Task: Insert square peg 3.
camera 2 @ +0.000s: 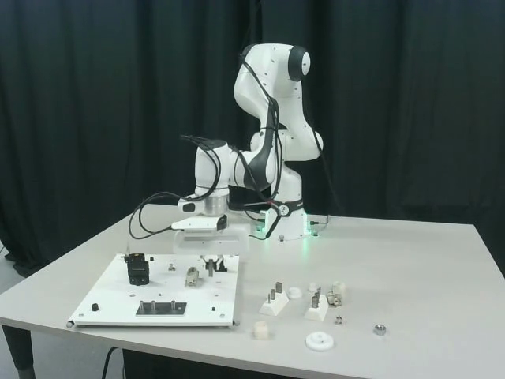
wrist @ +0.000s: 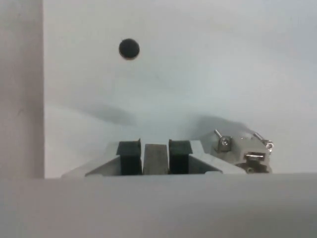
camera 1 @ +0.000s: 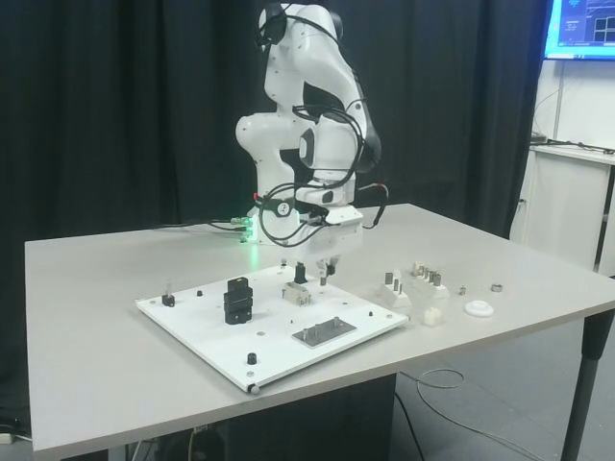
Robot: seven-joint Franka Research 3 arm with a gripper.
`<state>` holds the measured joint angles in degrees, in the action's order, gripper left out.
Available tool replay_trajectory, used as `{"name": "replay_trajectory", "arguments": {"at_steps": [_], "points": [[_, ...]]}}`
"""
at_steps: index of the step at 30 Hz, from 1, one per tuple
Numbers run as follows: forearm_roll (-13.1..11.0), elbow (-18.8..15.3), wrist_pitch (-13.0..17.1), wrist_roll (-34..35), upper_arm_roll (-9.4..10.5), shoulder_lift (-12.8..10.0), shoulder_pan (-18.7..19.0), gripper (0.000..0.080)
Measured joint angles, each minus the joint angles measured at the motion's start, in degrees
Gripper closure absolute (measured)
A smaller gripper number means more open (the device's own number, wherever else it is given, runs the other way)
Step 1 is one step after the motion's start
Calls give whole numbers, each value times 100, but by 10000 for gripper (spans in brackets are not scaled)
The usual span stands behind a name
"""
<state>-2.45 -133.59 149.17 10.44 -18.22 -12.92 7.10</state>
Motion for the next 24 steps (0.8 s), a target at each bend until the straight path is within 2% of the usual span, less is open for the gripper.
{"name": "replay_trajectory", "arguments": {"at_steps": [15,24], "points": [[-85,-328,363,-424,-16,-10,-3,687],[-258,-441,480,-590,-15,-17,-3,687]]}}
